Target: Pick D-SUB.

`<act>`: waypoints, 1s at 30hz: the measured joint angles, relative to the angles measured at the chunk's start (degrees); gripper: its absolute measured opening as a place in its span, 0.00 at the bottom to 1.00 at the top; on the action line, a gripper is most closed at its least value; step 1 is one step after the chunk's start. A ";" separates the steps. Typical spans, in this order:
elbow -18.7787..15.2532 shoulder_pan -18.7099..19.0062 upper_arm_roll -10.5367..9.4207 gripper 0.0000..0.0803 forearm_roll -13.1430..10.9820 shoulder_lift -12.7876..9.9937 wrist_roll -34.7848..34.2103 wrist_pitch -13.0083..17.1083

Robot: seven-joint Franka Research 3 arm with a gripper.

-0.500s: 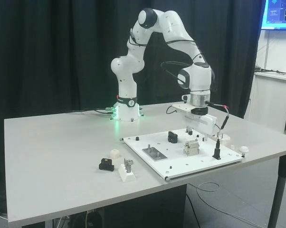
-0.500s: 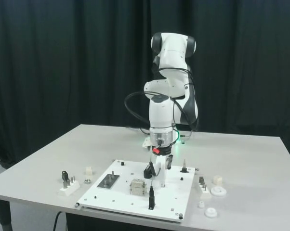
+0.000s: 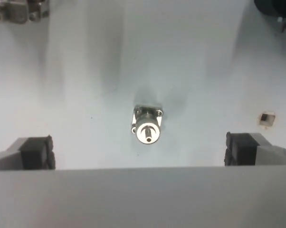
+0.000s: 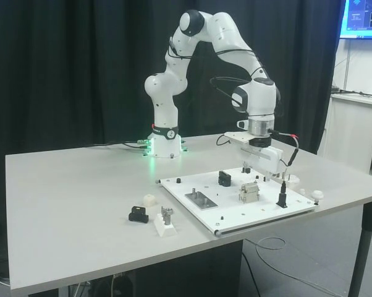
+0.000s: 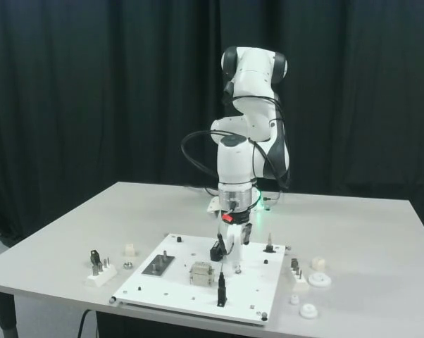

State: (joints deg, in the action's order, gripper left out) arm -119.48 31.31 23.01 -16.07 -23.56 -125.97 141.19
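The D-SUB [image 4: 248, 192] is a small grey metal connector block standing on the white board [image 4: 192, 185], near the board's middle [image 5: 200, 273]. In the wrist view only a corner of a grey metal part [image 3: 15, 10] shows at the picture's edge. My gripper [image 4: 261, 174] hangs just above the board, behind and beside the D-SUB, apart from it. It is open and holds nothing: the black fingertips [image 3: 36, 153] stand wide apart. Between and below them sits a small round metal connector [image 3: 147, 126] with a square flange, bolted on the board.
On the board stand an upright black plug [image 4: 283, 195], a black part [image 4: 224, 179] and a grey recessed plate [image 4: 201, 199]. Left of the board lie a black piece [image 4: 137, 215], a white block with a pin [image 4: 165, 224] and a small white piece [image 4: 149, 200]. White gears [image 5: 318, 280] lie right of it.
The wrist has risen a little above the board and shifted slightly. The fingers stay open and nothing on the board has moved.
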 joint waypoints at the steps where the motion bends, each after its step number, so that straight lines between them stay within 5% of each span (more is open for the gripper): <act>1: 0.00 0.00 0.01 1.00 0.01 0.00 0.00 0.00; 30: 0.38 0.01 0.21 1.00 3.28 0.14 0.07 0.29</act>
State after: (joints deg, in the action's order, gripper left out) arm -119.10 31.32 23.23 -12.79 -23.42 -125.90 141.48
